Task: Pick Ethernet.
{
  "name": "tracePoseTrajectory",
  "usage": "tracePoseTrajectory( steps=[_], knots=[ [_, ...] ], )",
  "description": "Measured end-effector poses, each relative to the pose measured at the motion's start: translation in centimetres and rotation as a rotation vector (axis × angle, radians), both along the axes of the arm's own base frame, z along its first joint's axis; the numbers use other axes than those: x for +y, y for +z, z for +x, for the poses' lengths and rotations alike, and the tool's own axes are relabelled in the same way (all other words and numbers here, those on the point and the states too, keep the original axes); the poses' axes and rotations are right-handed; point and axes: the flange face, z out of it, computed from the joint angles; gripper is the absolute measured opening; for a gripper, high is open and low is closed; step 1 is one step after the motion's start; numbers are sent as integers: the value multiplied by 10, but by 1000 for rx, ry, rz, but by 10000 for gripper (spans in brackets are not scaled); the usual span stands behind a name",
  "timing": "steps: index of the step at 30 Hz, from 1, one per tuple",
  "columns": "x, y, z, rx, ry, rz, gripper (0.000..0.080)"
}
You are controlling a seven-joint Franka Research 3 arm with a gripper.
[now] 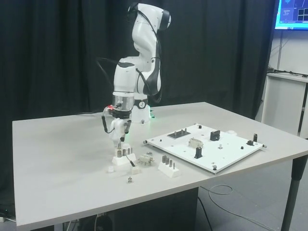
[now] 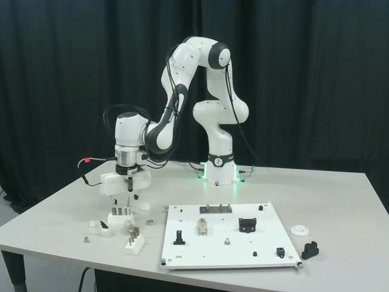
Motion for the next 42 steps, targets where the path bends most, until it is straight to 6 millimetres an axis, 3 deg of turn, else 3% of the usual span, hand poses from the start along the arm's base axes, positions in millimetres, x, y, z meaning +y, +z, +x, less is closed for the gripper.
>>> tracePoseTrajectory(
  steps=[25,42],
  knots=[
    [9,-6,-1,45,47,-48,800],
    [10,-11,-9,10,-57,-3,800]
  ],
)
